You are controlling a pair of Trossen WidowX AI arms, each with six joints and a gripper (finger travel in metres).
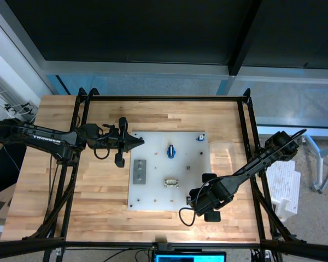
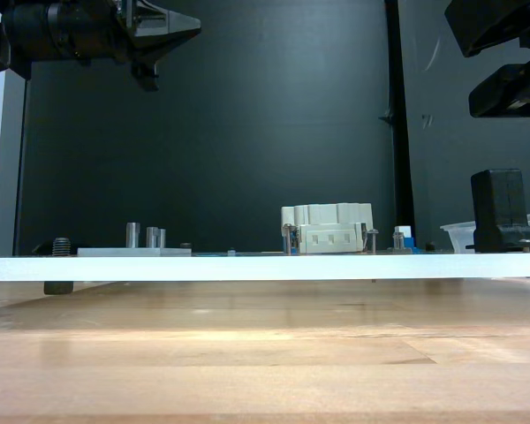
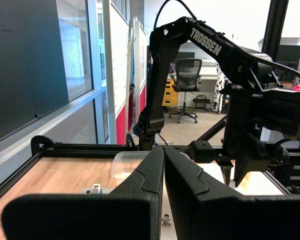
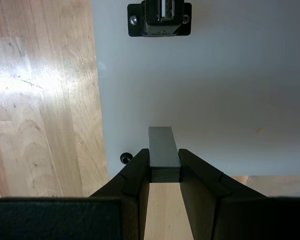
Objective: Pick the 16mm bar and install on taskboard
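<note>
From above, the left gripper (image 1: pixel 138 141) is seen parked by the far left corner of the taskboard (image 1: pixel 153 191), apparently to leave room, while the right gripper (image 1: pixel 199 204) is held over the near right corner. From table height, both are shown raised well clear. In the left wrist view, the jaws are pressed together, empty. In the right wrist view, the 16mm bar (image 4: pixel 164 150) is clamped between narrowly parted jaws above the taskboard's edge, presumably for carrying.
</note>
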